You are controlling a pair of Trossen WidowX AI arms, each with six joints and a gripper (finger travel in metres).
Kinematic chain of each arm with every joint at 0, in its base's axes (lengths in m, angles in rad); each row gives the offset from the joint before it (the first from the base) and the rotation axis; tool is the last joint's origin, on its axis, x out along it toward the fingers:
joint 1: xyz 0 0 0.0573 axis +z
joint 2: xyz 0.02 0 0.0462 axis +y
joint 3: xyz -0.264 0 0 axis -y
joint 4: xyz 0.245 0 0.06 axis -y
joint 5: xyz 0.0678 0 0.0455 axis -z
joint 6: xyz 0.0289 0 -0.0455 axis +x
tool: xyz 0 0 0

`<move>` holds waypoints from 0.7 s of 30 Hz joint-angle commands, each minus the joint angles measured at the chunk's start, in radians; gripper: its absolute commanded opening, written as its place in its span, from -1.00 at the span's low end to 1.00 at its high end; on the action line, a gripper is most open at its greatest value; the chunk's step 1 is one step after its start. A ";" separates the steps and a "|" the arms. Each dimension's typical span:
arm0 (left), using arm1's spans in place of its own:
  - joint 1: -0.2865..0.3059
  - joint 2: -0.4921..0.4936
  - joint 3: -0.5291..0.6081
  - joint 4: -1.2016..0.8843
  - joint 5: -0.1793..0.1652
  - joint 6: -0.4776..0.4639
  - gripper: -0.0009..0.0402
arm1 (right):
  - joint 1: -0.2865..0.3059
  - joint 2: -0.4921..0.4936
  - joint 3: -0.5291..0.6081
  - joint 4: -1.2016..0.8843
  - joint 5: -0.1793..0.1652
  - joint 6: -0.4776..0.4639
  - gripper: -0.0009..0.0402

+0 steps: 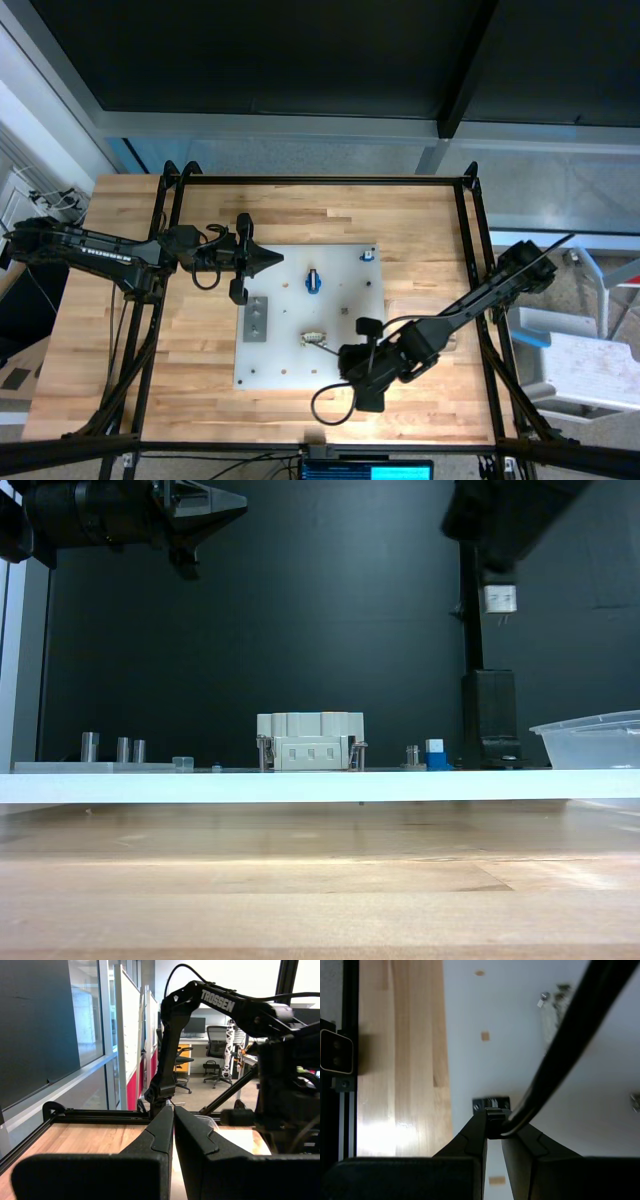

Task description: Remove the USB connector from the USB hub and place in the container

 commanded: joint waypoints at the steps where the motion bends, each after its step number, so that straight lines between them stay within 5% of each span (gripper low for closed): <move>1: 0.000 0.000 0.000 0.000 0.000 0.000 -0.96 | 0.013 -0.055 -0.063 0.002 0.003 0.045 -0.96; 10: 0.000 0.000 0.000 0.000 0.000 0.000 -0.95 | 0.058 -0.227 -0.217 -0.109 0.000 0.119 -0.96; 21: 0.000 0.000 0.000 0.000 0.000 0.000 -0.95 | 0.079 -0.393 -0.382 -0.322 -0.150 0.235 -0.96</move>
